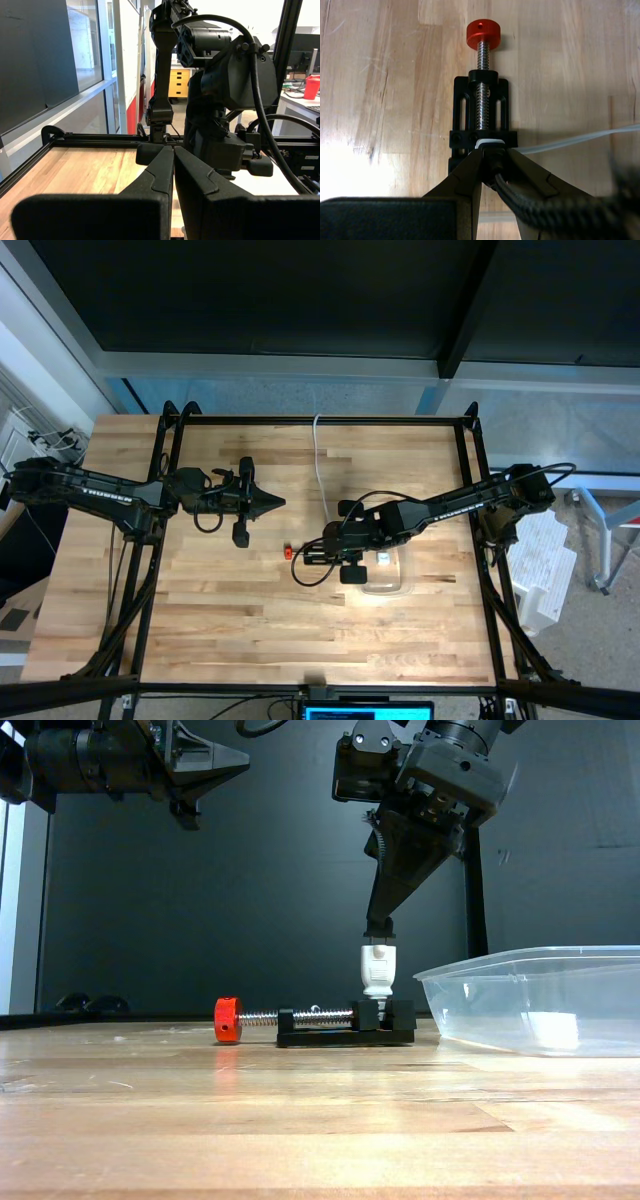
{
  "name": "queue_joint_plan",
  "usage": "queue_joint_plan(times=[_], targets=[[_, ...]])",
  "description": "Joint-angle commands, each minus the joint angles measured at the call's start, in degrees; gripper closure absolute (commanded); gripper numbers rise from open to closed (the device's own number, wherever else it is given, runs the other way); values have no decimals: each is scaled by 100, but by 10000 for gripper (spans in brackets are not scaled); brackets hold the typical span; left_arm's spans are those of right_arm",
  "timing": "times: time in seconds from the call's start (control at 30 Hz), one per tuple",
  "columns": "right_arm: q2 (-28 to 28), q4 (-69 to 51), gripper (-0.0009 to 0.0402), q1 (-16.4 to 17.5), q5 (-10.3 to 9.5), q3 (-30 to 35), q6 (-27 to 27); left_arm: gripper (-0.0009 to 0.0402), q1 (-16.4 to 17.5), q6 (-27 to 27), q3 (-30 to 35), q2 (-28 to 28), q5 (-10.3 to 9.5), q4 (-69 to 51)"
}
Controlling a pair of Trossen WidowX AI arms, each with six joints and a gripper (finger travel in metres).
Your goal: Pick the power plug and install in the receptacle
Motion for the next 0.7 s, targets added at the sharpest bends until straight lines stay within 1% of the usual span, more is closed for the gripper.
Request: queue_joint_plan(times=[0.03, 0.5, 0.7], targets=[[20, 131, 393, 0, -20, -173, 9, 393, 2, 0, 2, 0, 0, 4], [17, 560, 393, -9, -22, -599, 52, 393, 0, 0, 2, 0, 0, 2], [17, 651, 393, -11, -17, -671, 46, 393, 0, 0, 2, 0, 0, 2]])
